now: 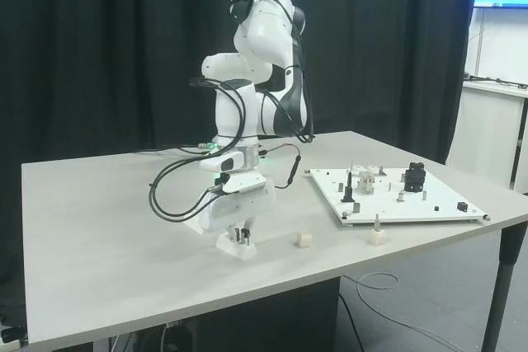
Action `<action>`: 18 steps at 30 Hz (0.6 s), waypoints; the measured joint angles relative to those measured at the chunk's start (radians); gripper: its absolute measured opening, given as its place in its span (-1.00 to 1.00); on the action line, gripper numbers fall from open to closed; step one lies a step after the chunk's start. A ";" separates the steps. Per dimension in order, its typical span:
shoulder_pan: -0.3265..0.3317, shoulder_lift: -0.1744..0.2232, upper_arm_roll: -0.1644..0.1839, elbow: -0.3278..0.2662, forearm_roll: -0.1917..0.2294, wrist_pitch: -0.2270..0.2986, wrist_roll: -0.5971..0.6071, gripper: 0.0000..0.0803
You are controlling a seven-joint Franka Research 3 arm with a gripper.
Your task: Pick round peg 2.
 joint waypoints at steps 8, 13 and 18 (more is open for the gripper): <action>-0.007 0.001 0.006 0.004 0.000 -0.001 0.000 -0.78; -0.008 0.002 0.007 0.006 0.000 -0.002 0.000 -0.85; -0.011 0.001 0.005 0.014 0.001 -0.010 0.002 -0.85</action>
